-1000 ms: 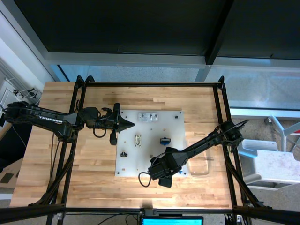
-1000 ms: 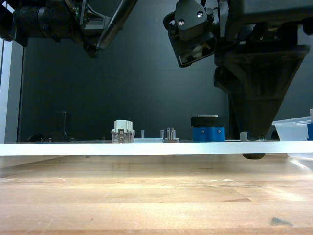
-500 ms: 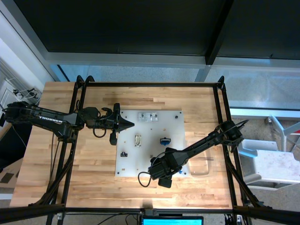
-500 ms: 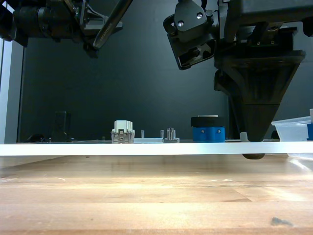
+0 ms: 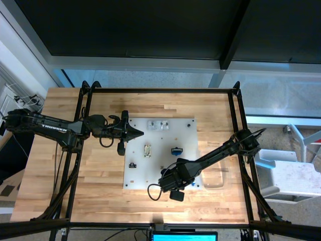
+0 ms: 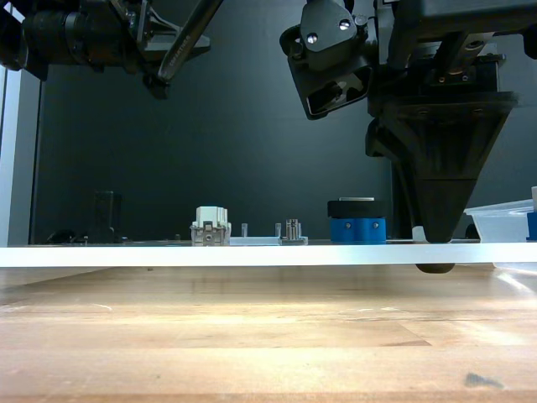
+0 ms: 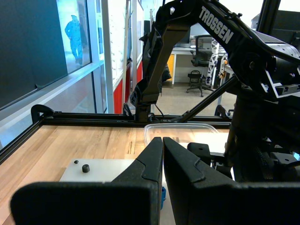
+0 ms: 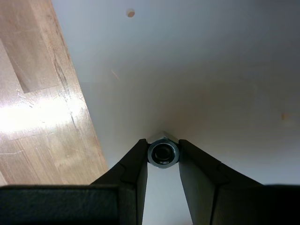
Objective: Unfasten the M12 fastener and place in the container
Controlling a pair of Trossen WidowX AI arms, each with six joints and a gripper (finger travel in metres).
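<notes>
Pinching silver hex nut (image 8: pixel 163 153) over white board (image 8: pixel 211 70), right claw (image 8: pixel 162 146) (left claw (image 7: pixel 163 140) closed, aloft).

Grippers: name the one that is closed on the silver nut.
The right gripper, down at the white board's near right edge, pinches the silver nut. The left gripper, high over the board's left edge, is shut on nothing.

light wooden table (image 5: pixel 75 165), white board (image 5: pixel 138 161) lying flat on it, clear container (image 5: pixel 221 178) just beside the board's right edge
</notes>
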